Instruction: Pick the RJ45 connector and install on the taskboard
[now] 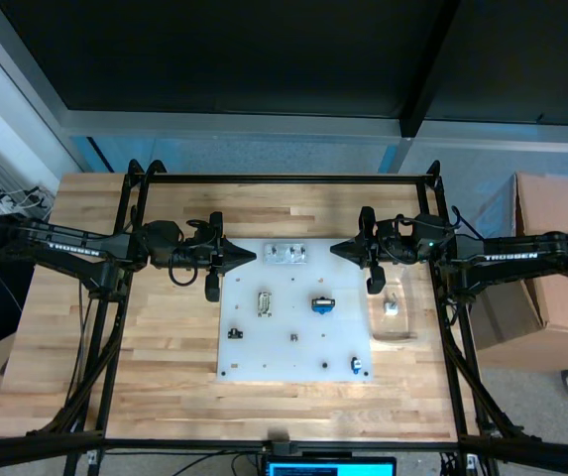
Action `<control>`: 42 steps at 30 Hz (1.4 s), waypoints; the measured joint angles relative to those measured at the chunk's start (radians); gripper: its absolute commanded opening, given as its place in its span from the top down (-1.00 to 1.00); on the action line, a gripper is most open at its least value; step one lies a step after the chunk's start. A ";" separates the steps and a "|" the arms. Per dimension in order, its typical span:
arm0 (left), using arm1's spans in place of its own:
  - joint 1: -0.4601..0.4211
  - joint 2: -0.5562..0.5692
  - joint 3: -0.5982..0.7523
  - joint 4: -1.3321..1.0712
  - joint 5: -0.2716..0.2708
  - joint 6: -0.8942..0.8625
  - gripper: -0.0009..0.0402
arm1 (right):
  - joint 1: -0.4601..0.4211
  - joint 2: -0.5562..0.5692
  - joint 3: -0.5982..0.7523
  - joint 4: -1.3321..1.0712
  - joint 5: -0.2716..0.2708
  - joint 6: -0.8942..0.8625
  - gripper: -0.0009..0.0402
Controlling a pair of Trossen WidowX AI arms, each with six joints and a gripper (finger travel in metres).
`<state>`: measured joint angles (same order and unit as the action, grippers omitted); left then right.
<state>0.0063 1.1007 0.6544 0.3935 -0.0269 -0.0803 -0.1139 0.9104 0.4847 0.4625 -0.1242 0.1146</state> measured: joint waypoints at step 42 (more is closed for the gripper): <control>0.000 0.000 0.000 0.000 0.000 0.000 0.95 | 0.265 0.001 0.469 -1.654 0.125 0.124 0.87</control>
<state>0.0063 1.1011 0.6544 0.3931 -0.0269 -0.0803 0.1509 0.9112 0.9539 -1.1919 0.0006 0.2386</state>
